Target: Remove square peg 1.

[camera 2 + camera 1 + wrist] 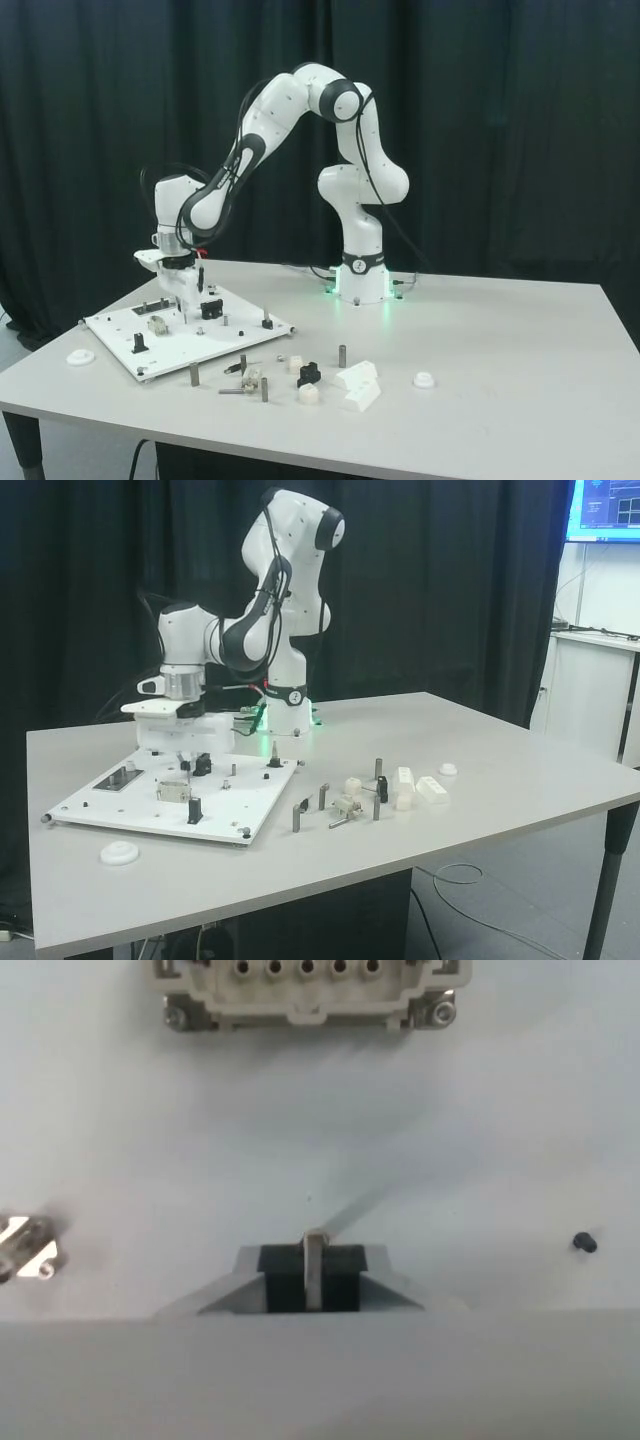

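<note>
Wrist view: you see the tool [313,1278] with its black pads pressed on a thin grey bar, probably square peg 1 [314,1265], standing upright over the white board [300,1150]; a multi-pin connector [305,990] lies further on. First room view: the tool hangs over the board's back part, near the counter's [480,770] left edge. Second room view: the arm [300,110] reaches down vertically, so the peg can leave straight up, I think.
</note>
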